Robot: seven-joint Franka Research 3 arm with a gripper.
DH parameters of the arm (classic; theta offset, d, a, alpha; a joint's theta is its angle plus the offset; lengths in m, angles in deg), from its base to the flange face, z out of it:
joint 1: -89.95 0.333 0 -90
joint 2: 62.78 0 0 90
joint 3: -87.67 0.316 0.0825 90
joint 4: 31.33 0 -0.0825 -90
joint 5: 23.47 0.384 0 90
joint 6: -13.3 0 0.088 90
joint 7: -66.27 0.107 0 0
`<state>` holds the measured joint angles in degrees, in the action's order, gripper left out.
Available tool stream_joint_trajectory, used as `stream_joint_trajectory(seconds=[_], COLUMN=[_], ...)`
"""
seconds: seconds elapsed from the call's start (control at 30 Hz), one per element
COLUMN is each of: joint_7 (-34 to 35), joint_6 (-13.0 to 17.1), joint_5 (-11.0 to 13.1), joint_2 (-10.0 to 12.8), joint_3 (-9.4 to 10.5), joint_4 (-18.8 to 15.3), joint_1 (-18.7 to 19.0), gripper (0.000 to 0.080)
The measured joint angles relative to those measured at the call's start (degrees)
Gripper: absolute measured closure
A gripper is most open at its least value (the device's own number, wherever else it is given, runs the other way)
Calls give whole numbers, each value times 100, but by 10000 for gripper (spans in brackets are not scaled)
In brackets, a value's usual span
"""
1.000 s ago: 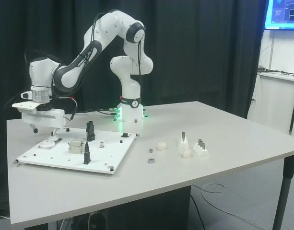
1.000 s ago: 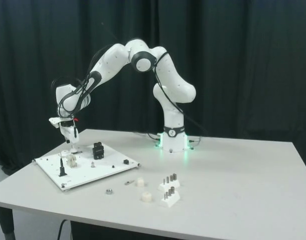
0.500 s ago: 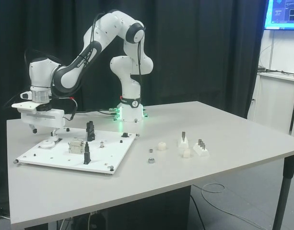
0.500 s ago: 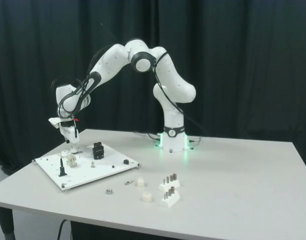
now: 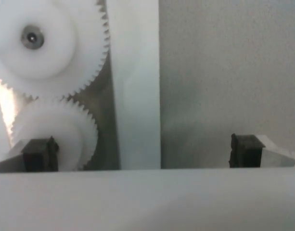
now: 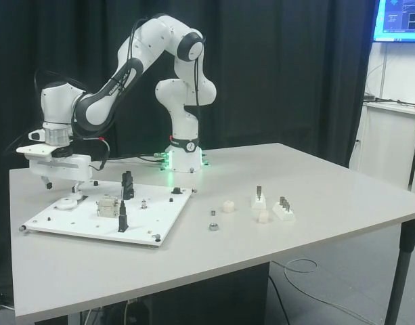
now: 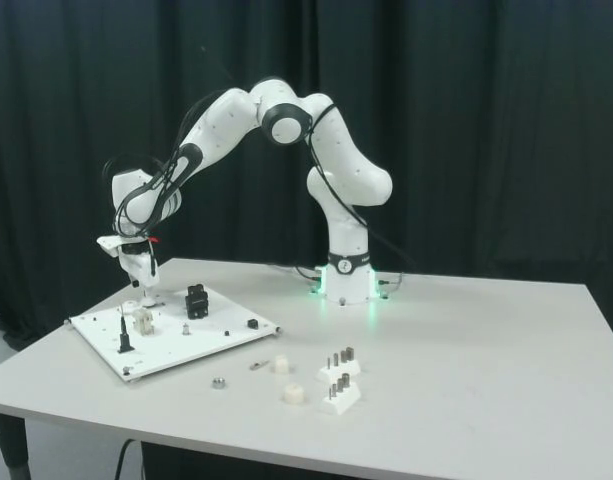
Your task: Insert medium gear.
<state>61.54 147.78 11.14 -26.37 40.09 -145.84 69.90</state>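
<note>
The white arm (image 6: 133, 61) reaches from its base at the back of the grey table (image 6: 315, 203) out to the left of the first room view, its gripper (image 6: 61, 184) hanging just above the far left corner of the white assembly board (image 6: 92, 223). In the wrist view the gripper (image 5: 142, 151) shows two black fingertips (image 5: 40, 154) set well apart with nothing between them, so the fingers are open and empty.

Two white gears sit on the board below the gripper. The large gear (image 5: 46, 43) has a metal shaft end at its hub, and its teeth mesh with those of the medium gear (image 5: 60, 134), which sits right beside it, seated on the board. One fingertip overlaps the medium gear's edge in the wrist view; whether it touches the gear cannot be told. In the first room view the gears appear as a small white disc (image 6: 68, 204) near the board's left edge.

At the centre right of that view, white peg holders (image 6: 283, 210), a small white gear (image 6: 228, 206) and a metal nut (image 6: 212, 226) lie on the table, well apart from the board.
</note>
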Motion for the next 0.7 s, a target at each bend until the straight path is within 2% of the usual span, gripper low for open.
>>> stream_joint_trajectory(seconds=[0.7], joint_7=[-325], joint_6=[32], joint_5=[136], joint_2=[53], joint_3=[100], joint_4=[44], joint_1=[-113], gripper=[3])
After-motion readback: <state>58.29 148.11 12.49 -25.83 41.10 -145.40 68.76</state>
